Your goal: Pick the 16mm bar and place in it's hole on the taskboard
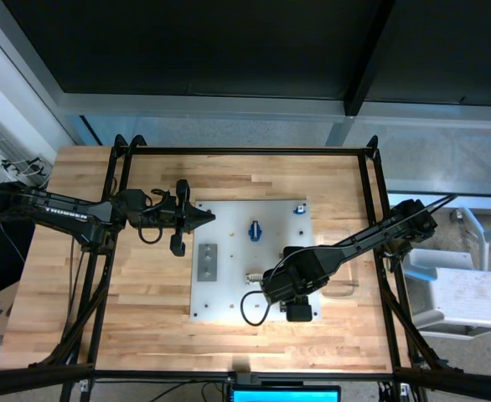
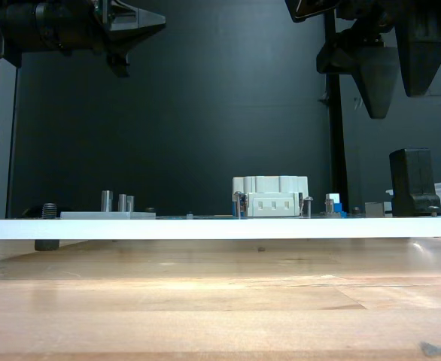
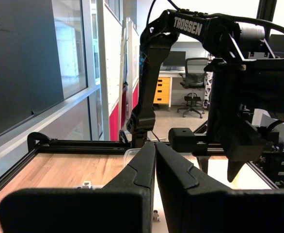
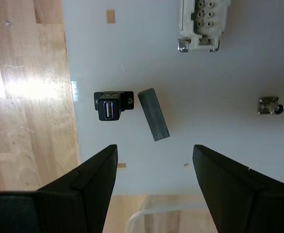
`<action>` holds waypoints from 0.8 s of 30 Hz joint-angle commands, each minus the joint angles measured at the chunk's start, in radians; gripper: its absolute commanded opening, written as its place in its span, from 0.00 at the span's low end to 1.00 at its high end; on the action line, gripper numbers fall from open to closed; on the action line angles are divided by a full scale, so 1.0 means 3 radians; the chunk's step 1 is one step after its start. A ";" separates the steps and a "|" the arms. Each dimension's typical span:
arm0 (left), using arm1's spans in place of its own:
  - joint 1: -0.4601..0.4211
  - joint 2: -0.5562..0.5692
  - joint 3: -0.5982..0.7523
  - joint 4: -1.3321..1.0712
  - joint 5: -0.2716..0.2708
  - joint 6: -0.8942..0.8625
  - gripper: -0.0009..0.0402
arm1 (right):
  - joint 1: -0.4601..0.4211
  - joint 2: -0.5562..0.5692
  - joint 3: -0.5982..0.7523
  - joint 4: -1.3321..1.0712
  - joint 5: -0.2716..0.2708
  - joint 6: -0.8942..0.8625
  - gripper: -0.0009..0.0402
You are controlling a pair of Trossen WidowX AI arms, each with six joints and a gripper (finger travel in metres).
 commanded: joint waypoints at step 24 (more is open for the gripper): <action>0.0001 0.0001 0.0001 0.0001 0.0000 0.0000 0.02 | 0.0034 -0.0481 -0.1293 0.1170 0.0111 -0.0767 0.55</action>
